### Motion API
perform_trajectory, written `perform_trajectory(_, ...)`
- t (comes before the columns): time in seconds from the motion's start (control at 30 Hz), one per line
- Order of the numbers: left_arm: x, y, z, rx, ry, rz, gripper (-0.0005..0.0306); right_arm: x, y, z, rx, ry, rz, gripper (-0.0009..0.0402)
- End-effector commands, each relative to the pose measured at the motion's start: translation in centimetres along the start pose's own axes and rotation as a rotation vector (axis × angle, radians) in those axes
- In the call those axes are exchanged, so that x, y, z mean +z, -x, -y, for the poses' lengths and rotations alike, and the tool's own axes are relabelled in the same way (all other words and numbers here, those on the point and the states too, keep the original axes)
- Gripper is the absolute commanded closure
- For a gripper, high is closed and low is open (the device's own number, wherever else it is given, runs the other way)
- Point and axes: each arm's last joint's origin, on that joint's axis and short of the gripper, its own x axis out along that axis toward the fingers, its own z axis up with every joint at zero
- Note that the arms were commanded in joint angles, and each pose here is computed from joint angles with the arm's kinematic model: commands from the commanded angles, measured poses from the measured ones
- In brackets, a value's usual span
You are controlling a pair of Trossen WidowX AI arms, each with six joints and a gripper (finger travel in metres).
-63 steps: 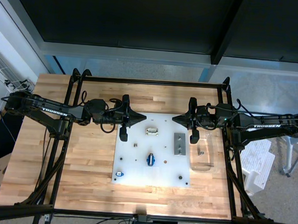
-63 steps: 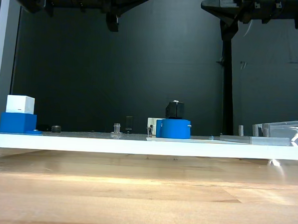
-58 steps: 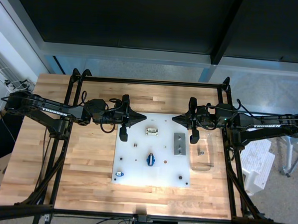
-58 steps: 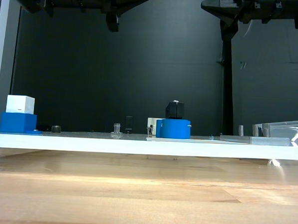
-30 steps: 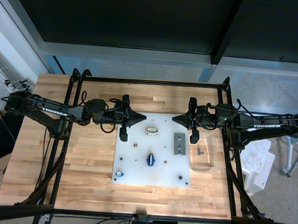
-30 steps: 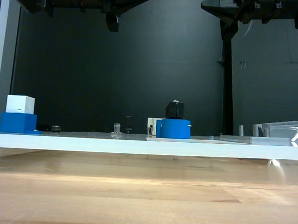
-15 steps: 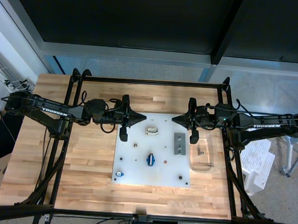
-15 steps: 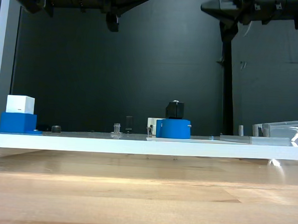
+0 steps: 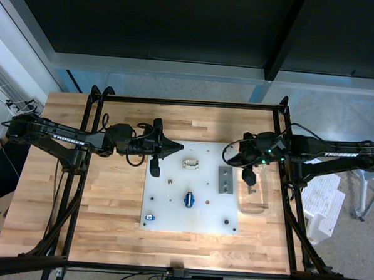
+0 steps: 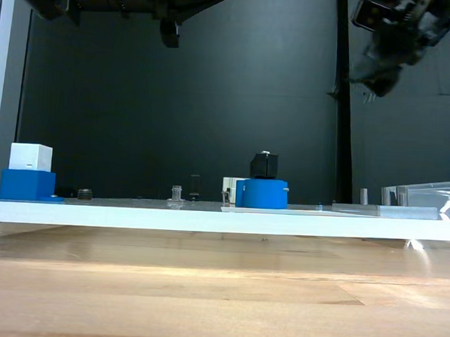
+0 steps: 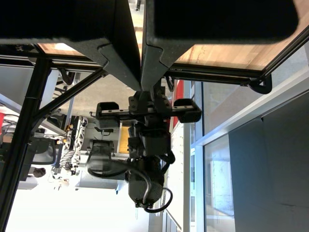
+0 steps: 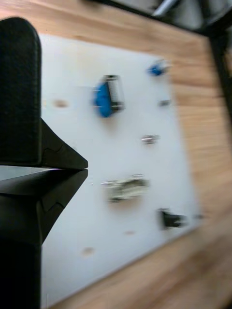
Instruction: Pick the 16mm cylinder and install on the taskboard
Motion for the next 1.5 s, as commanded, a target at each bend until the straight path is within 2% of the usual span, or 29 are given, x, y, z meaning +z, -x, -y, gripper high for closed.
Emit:
perform_trajectory(0.03,0.0,0.0,0.0,0.0,0.0,0.0,0.03,-0.7,0.8,-0.1,-0.025,-0.015,-0.13,0.0393)
perform_trajectory(0.27,0.0,0.0,0.0,0.0,0.0,0.0,0.03,-1.9,2.3,-0.1,-0.07,-0.038,-0.339,0.0393)
perform_trajectory(0.4,0.0,0.0,0.0,0.0,0.0,0.001,0.03,-2.4,3.0,-0.1,-0.102,-0.101,-0.423,0.0393)
perform_trajectory(0.47,0.0,0.0,0.0,0.0,0.0,0.001,0.03,-2.5,3.4,-0.1,-0.118,-0.101,-0.47,0.0393)
perform_trajectory(0.67,0.0,0.0,0.0,0.0,0.0,0.001,0.03,-2.5,4.6,-0.3,-0.131,-0.09,-0.536,0.0393)
perform_trajectory(0.83,0.0,0.0,0.0,0.0,0.0,0.001,0.03,-2.3,5.0,-0.7,-0.135,-0.063,-0.584,0.0393)
perform_trajectory(1.0,0.0,0.0,0.0,0.0,0.0,0.001,0.03,-2.1,4.8,-1.5,-0.169,0.015,-0.61,0.0393)
perform_trajectory(1.17,0.0,0.0,0.0,0.0,0.0,0.001,0.03,-2.3,4.2,-2.4,-0.189,0.098,-0.625,0.0393)
perform_trajectory(1.5,0.0,0.0,0.0,0.0,0.0,0.001,0.03,-2.6,3.7,-3.4,-0.167,0.12,-0.622,0.0393)
